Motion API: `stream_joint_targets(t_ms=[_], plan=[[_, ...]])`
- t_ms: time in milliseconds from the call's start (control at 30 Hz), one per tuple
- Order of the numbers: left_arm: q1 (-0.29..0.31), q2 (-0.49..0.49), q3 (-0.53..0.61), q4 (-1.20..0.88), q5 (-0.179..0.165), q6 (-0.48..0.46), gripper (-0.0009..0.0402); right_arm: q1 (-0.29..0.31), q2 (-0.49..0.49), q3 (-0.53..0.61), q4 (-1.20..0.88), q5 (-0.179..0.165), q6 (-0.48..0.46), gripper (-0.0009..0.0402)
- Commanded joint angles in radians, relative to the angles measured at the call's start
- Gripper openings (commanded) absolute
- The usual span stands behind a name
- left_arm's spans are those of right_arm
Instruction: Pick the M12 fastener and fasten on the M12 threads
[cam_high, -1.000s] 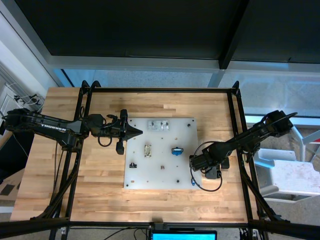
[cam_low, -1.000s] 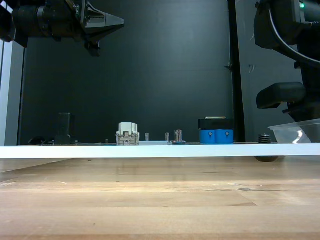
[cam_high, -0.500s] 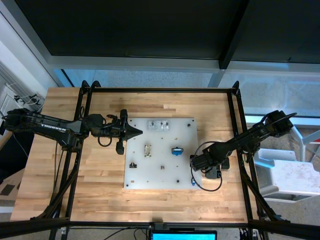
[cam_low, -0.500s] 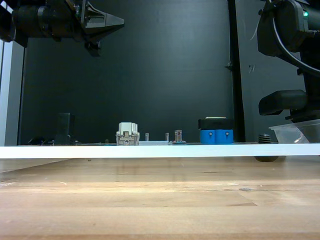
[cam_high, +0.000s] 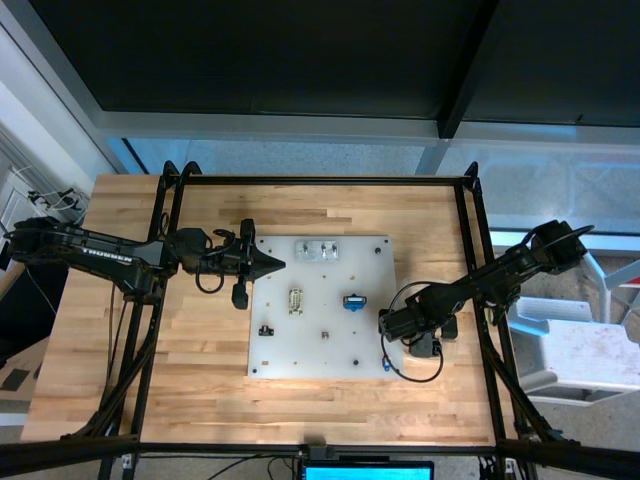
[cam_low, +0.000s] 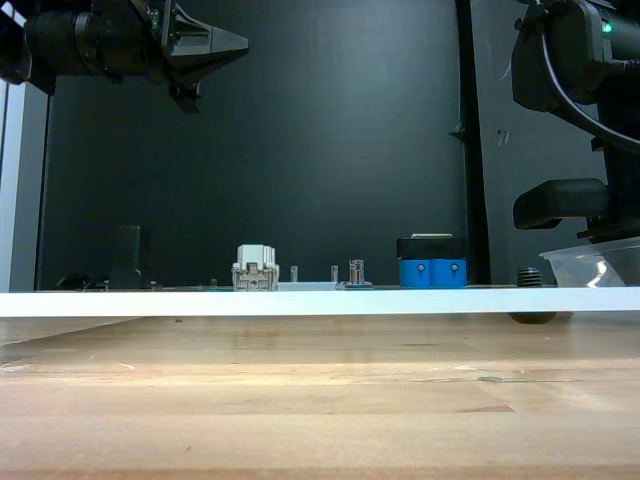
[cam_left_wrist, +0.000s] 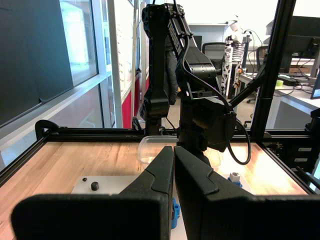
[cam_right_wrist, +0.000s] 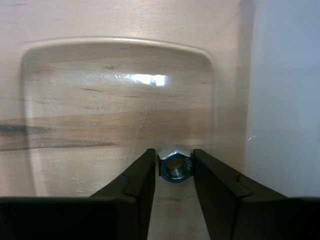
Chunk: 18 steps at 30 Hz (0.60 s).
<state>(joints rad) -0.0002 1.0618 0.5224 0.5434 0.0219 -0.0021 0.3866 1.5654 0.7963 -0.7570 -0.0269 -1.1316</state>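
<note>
The small silver M12 nut (cam_right_wrist: 175, 168) sits between the tips of my right gripper (cam_right_wrist: 175, 159), whose fingers (cam_right_wrist: 142, 175) press on both of its sides. This happens over the clear tray (cam_right_wrist: 120, 100) just off the board's right edge, where the right gripper (cam_high: 424, 343) points down. The M12 threads, a black ribbed stud (cam_low: 528, 277), stand bare on the white board (cam_high: 300, 350) in front of the tray (cam_low: 590, 262). My left gripper (cam_high: 275, 265) hangs shut and empty over the board's left edge, high above it (cam_low: 235, 42).
On the board stand a blue connector block (cam_low: 432, 268), a beige connector (cam_low: 255, 270), a silver post (cam_low: 356, 271) and a clear block at the far edge (cam_high: 316, 249). Black frame rails (cam_high: 320, 181) border the wooden table.
In the low view the right wrist has sunk slightly toward the tray. The left arm has not moved.
</note>
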Motion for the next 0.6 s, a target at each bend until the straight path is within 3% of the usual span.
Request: stream_joint_targets(t_ms=[33, 333, 600], plan=[[0.000, 0.000, 0.000, 0.000, 0.000, 0.000, 0.0000, 0.000, 0.002, -0.001, 0.001, 0.000, 0.001, 0.0071], [0.000, 0.000, 0.000, 0.000, 0.000, 0.000, 0.0000, 0.000, -0.013, 0.002, -0.005, 0.000, 0.001, 0.0043], [0.000, 0.000, 0.000, 0.000, 0.000, 0.000, 0.0000, 0.000, -0.066, 0.084, -0.131, 0.008, 0.002, 0.0044]])
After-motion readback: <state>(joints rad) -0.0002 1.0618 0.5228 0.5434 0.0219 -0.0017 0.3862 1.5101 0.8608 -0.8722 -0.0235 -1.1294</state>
